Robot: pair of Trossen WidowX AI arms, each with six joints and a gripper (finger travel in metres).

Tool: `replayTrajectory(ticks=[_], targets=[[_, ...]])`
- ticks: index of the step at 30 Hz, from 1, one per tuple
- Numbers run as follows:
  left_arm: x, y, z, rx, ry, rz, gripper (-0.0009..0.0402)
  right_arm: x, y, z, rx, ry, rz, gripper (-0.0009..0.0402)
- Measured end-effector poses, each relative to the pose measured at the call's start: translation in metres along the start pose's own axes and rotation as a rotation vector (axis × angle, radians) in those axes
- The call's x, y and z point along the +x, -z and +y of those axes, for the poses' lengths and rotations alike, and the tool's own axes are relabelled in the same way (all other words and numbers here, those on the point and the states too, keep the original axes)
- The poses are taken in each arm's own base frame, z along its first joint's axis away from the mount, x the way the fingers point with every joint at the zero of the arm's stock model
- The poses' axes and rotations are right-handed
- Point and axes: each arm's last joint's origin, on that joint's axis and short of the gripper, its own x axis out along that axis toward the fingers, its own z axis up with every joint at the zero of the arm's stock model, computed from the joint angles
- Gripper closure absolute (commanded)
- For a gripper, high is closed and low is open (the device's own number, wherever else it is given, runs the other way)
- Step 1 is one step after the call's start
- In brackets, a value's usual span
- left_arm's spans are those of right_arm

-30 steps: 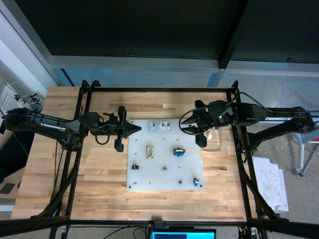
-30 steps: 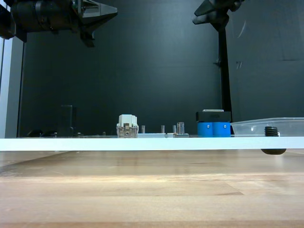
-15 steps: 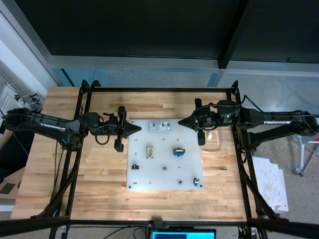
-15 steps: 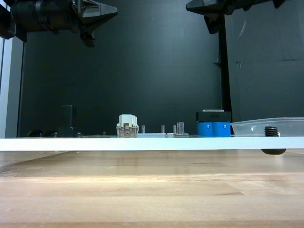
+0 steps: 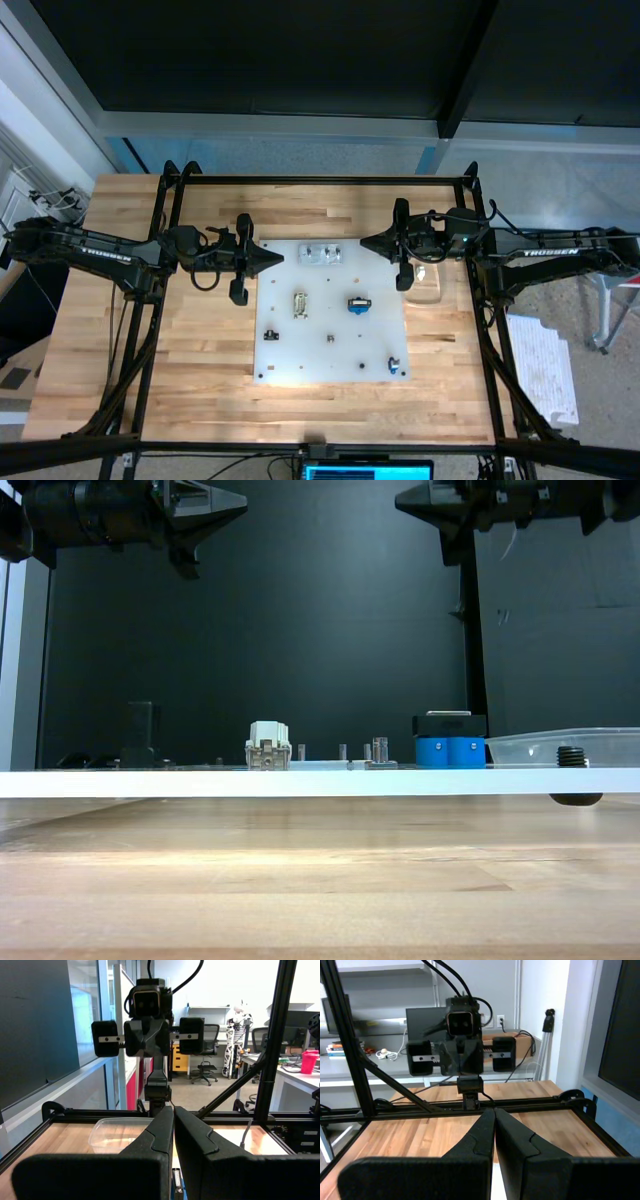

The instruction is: Pick the RJ45 connector and install on taskboard

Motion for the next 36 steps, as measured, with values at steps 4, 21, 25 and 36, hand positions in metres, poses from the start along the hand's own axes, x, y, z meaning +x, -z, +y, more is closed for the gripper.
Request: replayTrajectory(ticks=[4, 21, 25, 36], targets=[[0.000, 0.000, 0.000, 0.000, 0.000, 0.000, 0.0393, -0.002, 0.007, 0.000, 0.004, -0.001, -0.012, 0.0393], [0.000, 0.000, 0.000, 0.000, 0.000, 0.000, 0.0393, -0.003, 0.016, 0.006, 0.010, -0.032, -0.009, 0.0393], [0.000, 0.000, 0.000, 0.000, 0.000, 0.000, 0.0393, -0.003, 0.018, 0.007, 0.006, -0.035, -0.003, 0.0393], [0.000, 0.000, 0.000, 0.000, 0.000, 0.000, 0.0393, -0.003, 0.018, 0.007, 0.002, -0.037, -0.008, 0.0393]])
